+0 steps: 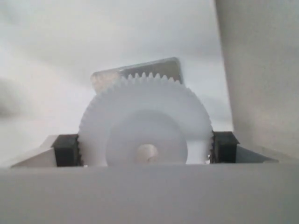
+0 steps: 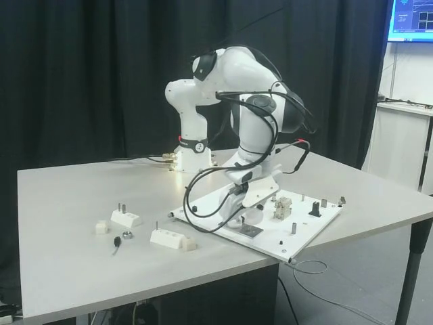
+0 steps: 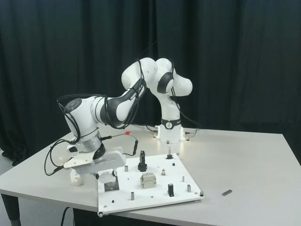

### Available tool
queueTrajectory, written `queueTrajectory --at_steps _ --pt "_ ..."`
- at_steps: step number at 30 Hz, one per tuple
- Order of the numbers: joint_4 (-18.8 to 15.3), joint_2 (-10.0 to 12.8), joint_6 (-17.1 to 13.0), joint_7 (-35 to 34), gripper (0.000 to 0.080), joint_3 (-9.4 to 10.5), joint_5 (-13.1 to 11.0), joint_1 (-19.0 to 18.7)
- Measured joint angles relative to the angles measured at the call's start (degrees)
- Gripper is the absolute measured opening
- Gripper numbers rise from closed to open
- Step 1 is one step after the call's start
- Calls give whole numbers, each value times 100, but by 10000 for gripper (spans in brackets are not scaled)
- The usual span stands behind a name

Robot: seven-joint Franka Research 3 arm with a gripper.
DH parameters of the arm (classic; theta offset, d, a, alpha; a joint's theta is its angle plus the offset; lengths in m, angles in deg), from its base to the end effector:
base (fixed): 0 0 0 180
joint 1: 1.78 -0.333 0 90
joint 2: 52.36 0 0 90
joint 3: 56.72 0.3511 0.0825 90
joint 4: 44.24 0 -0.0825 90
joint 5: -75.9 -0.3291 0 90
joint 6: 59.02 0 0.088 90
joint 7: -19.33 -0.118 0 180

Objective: Insert large gear.

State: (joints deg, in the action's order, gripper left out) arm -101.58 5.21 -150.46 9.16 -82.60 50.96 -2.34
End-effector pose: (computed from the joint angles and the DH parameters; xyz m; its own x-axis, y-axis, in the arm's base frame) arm 0.7009 -0.1449 0.2743 0.7897 -0.5196 -0.3263 -0.5411 -0.8405 0.0290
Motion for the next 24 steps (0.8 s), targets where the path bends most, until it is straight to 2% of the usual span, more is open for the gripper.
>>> queueTrajectory --at_steps 6,11,24 --pt "-251 -148 -76 -143 597 -21 136 -128" --pt "-524 -301 -257 -157 597 -20 231 -229" --pt "-1590 -812 -1104 -174 597 -14 322 -511"
